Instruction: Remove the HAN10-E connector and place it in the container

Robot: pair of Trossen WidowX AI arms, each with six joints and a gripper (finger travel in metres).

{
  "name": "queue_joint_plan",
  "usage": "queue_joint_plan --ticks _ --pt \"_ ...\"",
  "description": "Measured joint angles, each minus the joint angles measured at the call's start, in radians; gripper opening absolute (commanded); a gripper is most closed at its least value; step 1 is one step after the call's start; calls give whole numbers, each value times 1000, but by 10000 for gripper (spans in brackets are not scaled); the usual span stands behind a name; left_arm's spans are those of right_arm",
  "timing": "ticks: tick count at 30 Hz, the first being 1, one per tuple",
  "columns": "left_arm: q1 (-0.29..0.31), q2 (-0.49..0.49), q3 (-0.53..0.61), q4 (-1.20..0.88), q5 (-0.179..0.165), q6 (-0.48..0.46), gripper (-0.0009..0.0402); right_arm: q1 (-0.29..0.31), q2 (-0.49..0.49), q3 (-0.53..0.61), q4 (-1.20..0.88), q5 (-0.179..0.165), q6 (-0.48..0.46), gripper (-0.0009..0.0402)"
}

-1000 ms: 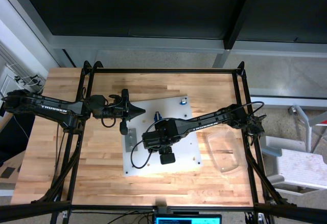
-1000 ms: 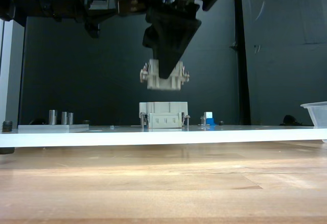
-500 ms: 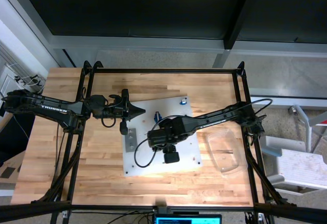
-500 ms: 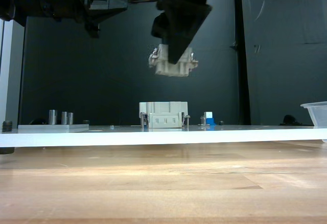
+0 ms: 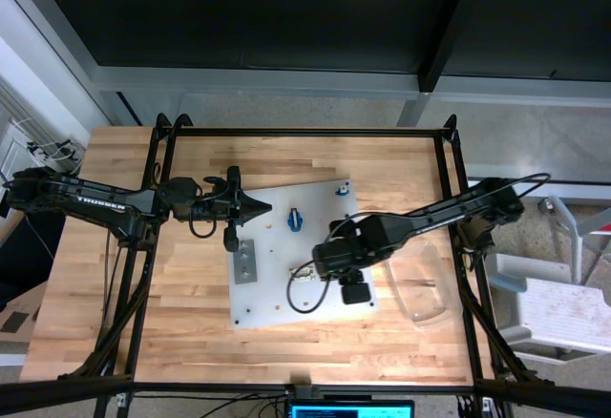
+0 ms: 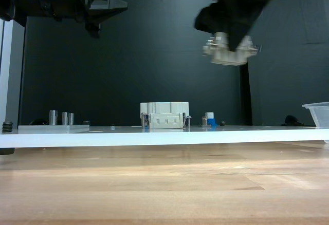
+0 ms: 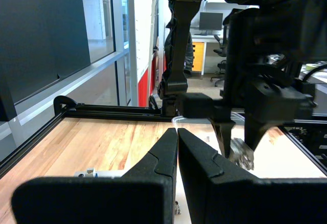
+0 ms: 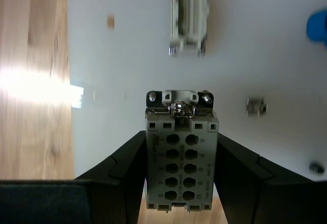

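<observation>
A pale wooden counter [image 5: 191, 342] carries a white board [image 5: 263, 308], and the wall behind it is dark. The right tool [image 6: 234, 42] hangs high over the board's right part. Its two fingers [image 8: 120, 162] press against the sides of the HAN10-E connector [image 8: 180, 157], which is in the air well above the board and short of the container [image 5: 420, 320] (a clear tray on the counter just beside the board's right edge). From above, the connector is hidden under the right arm's wrist. In the low view it is smeared, and the container is cut off at the frame edge. A beige housing [image 6: 164, 116] stands on the board. The left tool [image 5: 256, 211] hovers over the board's far left corner, its fingers closed together on nothing.
</observation>
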Motion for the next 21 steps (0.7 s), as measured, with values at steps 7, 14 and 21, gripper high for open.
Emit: queue_joint_plan --ticks 7,14,21 --pt "0 0 0 0 0 0 0 41 -129 -148 5 0 61 36" --pt "0 0 0 1 0 0 0 74 -238 -269 9 1 136 36" --pt "0 0 0 0 0 0 0 100 -344 -382 15 0 237 36"
